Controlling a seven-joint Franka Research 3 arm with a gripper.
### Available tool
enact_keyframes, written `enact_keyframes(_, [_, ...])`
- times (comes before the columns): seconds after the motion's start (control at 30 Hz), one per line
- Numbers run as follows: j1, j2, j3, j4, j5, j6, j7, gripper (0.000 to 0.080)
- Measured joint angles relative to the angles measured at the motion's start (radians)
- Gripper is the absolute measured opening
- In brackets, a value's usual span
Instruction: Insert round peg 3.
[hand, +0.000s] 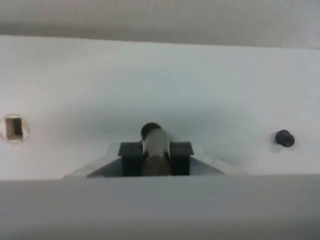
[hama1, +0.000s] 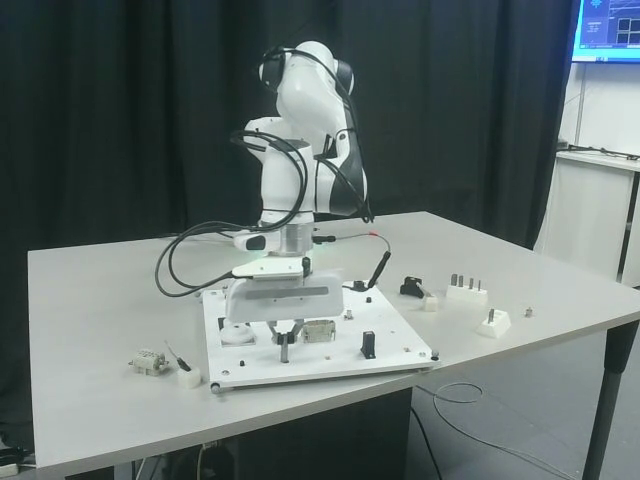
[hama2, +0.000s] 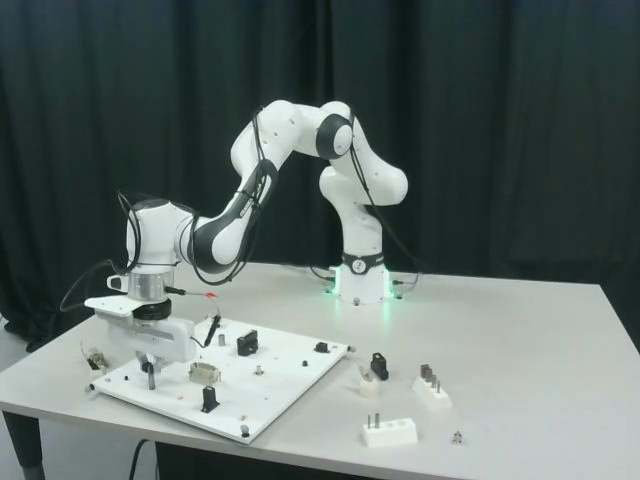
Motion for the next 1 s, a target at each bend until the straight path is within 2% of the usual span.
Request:
enact_keyframes(0.3, [-0.002,0.003,0.000,0.005,0.005,0.000,0.000,0.0110])
enact_keyframes(0.5, [-0.002,0.006,0.003,0.007,0.022,0.000,0.000,0.0110])
enact_keyframes(0.77, [-0.002,0.024,0.003,0.021,0.023,0.004,-0.004,0.0110])
enact_keyframes(1.0, [-0.002,0.024,0.002,0.023,0.023,0.001,-0.004,0.0109])
